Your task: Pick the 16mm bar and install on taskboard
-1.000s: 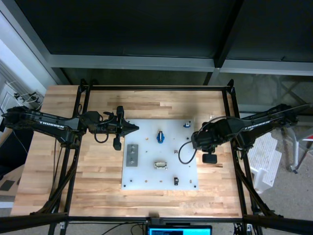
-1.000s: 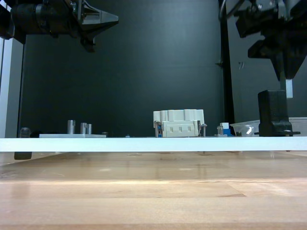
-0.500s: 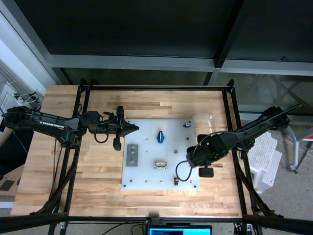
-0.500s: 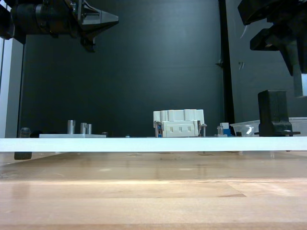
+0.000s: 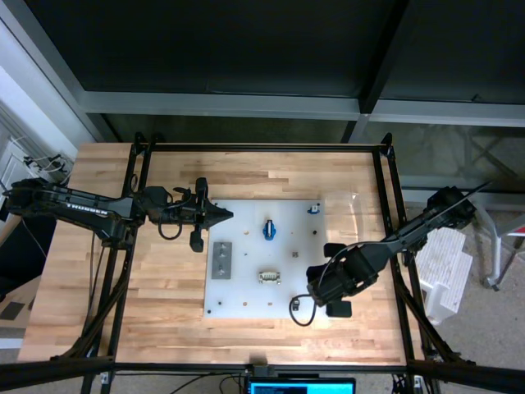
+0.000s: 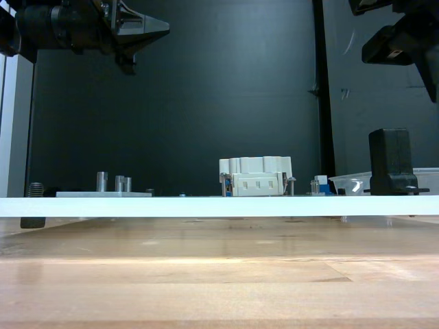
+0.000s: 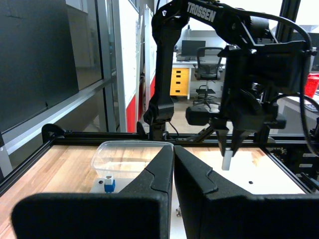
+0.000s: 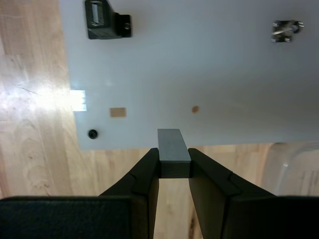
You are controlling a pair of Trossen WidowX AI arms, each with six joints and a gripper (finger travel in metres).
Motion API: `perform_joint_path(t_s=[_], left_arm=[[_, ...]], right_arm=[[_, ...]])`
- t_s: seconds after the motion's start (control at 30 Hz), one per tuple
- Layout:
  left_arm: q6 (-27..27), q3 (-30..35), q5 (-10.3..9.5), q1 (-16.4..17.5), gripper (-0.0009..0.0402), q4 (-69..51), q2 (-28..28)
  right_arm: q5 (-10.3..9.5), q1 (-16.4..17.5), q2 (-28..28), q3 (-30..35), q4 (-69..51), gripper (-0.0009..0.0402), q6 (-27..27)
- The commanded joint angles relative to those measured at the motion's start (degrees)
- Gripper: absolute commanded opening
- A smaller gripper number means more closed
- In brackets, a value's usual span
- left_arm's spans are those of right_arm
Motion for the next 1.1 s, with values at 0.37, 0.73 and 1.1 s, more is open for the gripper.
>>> perform_joint_path(t_s=[0.37,0.73,1.1], left_arm=[[0.0,0.0,0.0,0.0,0.0,0.0,0.0],[0.0,0.0,0.0,0.0,0.0,0.0,0.0],[0.0,0.0,0.0,0.0,0.0,0.0,0.0]], right_arm=[[0.07,3.5,3.7,1.2,2.1,0.0,4.1],[0.04,4.7,5.9,2.0,3.9,0.0,5.0],[0.07,5.6,7.6,2.4,4.3,0.0,5.5]])
